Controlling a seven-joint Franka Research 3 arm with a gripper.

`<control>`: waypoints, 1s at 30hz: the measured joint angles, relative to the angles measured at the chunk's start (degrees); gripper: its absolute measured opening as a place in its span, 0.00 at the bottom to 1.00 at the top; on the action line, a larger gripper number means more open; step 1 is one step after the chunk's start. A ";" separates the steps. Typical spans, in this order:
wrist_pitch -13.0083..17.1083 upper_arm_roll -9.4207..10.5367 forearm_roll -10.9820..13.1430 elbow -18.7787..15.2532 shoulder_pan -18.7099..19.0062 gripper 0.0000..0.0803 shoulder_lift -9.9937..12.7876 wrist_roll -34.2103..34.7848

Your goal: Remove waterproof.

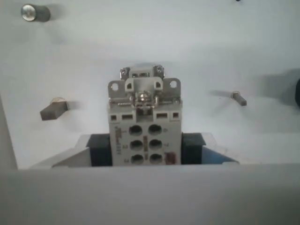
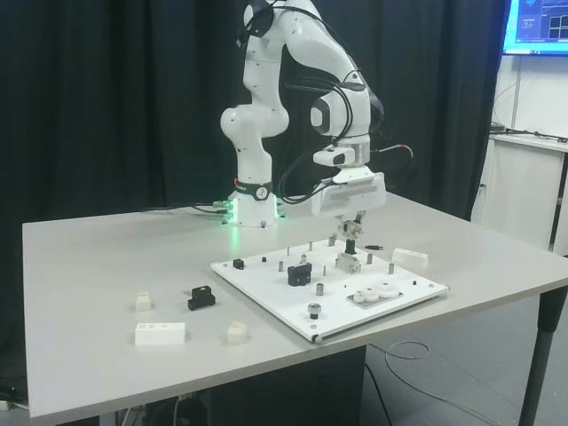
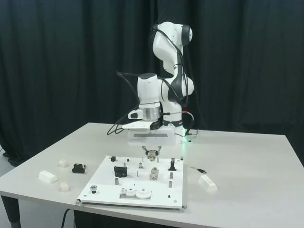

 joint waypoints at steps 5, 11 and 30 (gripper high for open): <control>-0.10 -0.13 -0.08 0.00 0.00 0.39 -0.15 0.00; -0.10 -0.25 -0.15 0.00 0.00 0.39 -0.15 0.00; -0.10 -1.99 -1.44 0.00 0.00 0.39 -0.14 0.06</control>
